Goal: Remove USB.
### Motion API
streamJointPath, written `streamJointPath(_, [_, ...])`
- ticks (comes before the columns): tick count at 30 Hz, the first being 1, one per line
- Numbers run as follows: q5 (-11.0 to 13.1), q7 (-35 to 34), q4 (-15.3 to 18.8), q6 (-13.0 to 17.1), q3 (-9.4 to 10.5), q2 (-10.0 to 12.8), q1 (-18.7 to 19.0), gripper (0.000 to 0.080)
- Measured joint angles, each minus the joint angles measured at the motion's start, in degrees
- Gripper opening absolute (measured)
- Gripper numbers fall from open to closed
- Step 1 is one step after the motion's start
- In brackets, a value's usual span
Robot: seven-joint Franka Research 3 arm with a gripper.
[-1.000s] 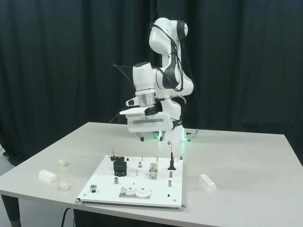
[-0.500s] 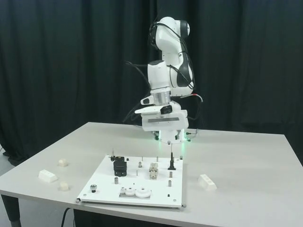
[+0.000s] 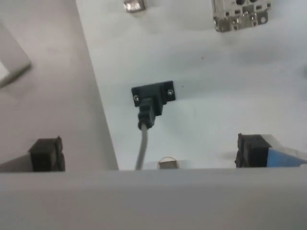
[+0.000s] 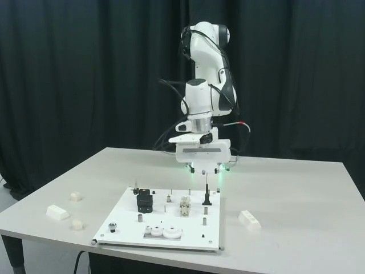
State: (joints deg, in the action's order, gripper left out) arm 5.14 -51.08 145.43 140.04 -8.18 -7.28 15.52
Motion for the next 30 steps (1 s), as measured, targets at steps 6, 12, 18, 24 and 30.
streamJointPath(6, [0.0, 0.0, 0.0, 1.0, -0.04, 2.2, -0.4, 0.08])
streamJointPath(12, [0.0, 0.3, 0.0, 3.1, -0.04, 4.6, -0.3, 0.08])
streamJointPath(18, [0.0, 1.3, 0.0, 4.6, -0.02, 6.5, 0.0, 0.08])
streamJointPath(24, [0.0, 2.0, 0.1, 4.7, 0.09, 7.6, 0.3, 0.08])
streamJointPath(30, [0.0, 2.4, 0.2, 4.5, 0.18, 7.6, 0.7, 0.08])
